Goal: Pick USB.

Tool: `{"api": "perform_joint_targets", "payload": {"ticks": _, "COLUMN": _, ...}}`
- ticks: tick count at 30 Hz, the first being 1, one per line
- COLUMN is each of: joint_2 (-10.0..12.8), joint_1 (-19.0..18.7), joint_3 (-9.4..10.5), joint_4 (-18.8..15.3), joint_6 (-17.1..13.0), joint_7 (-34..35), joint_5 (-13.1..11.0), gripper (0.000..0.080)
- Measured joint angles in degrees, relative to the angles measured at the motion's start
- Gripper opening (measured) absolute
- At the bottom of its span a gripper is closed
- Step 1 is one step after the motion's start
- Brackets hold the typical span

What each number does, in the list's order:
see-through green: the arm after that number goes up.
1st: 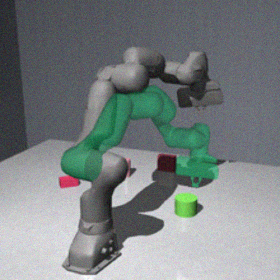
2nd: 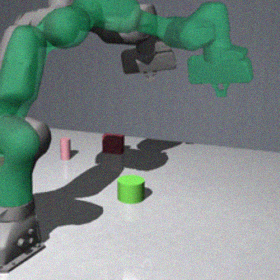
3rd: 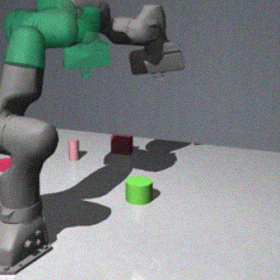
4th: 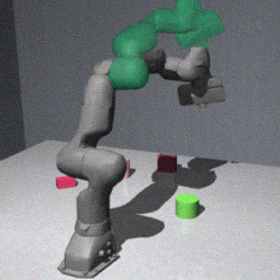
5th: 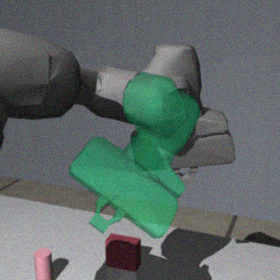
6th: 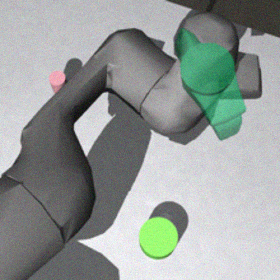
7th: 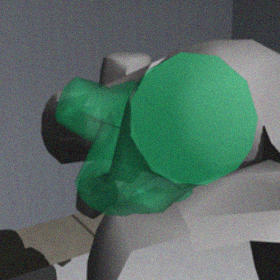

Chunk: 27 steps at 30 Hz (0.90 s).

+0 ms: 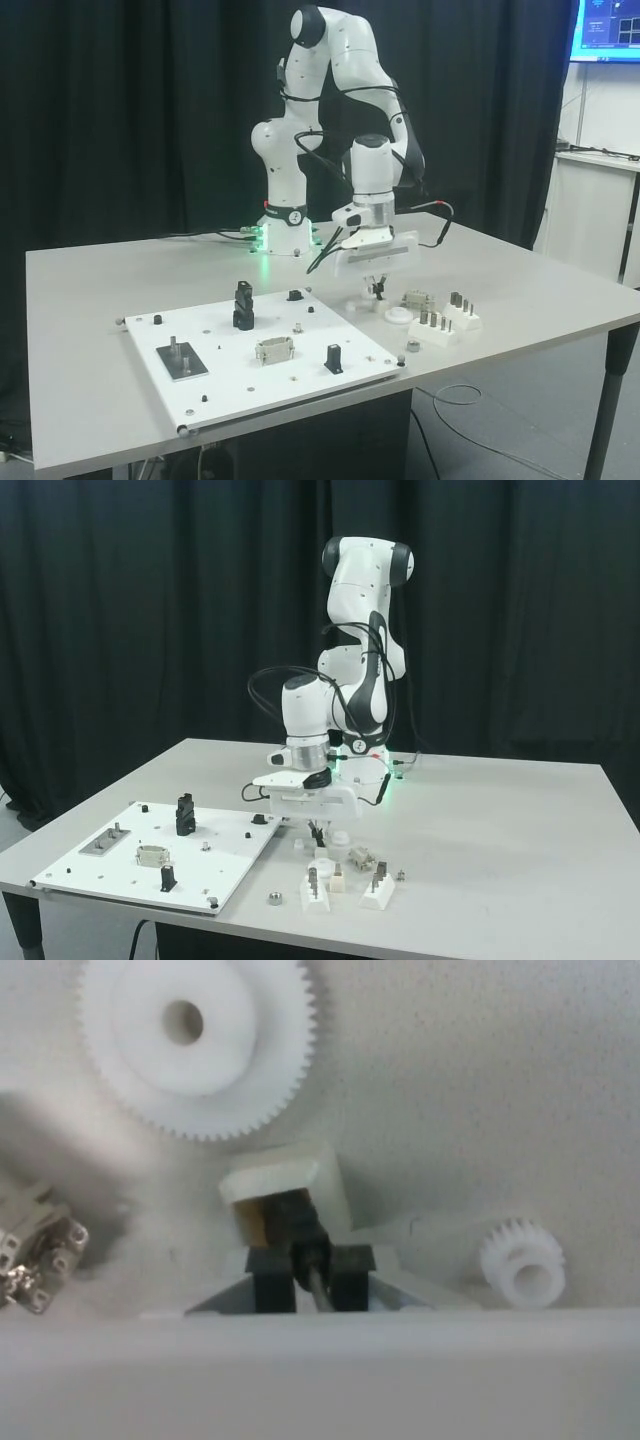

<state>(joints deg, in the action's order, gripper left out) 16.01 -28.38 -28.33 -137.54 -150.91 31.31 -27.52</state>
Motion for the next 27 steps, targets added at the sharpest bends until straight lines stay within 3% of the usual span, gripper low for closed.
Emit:
{"api": "perform_joint_targets", "payload": {"ticks": 7, "joint_2": -0.22, "joint_1": 0.0, "joint_3": 0.19, "joint_4": 0.24, "joint_6": 0.0, "joint_7": 0.0, "joint_5": 0.0, "gripper": 0.012}}
{"api": "perform_joint_targets", "payload": {"ticks": 8, "joint_2": -0.3, "joint_1": 0.0, "joint_3": 0.24, "joint_4": 0.27, "joint_6": 0.01, "joint_7": 0.0, "joint_5": 0.0, "gripper": 0.0069}}
{"api": "perform_joint_targets", "payload": {"ticks": 12, "joint_2": -0.83, "joint_1": 0.0, "joint_3": 0.32, "joint_4": 0.36, "joint_6": 0.25, "joint_7": 0.1, "joint_5": 0.0, "gripper": 0.0069}}
{"api": "perform_joint_targets", "payload": {"ticks": 22, "joint_2": -3.35, "joint_1": 0.0, "joint_3": 0.08, "joint_4": 0.51, "joint_6": 2.41, "joint_7": 0.18, "joint_5": 0.22, "gripper": 0.0068}}
{"api": "perform_joint_targets", "payload": {"ticks": 27, "joint_2": -4.72, "joint_1": 0.0, "joint_3": -0.23, "joint_4": 0.59, "joint_6": 3.54, "joint_7": 0.18, "joint_5": 1.46, "gripper": 0.006}}
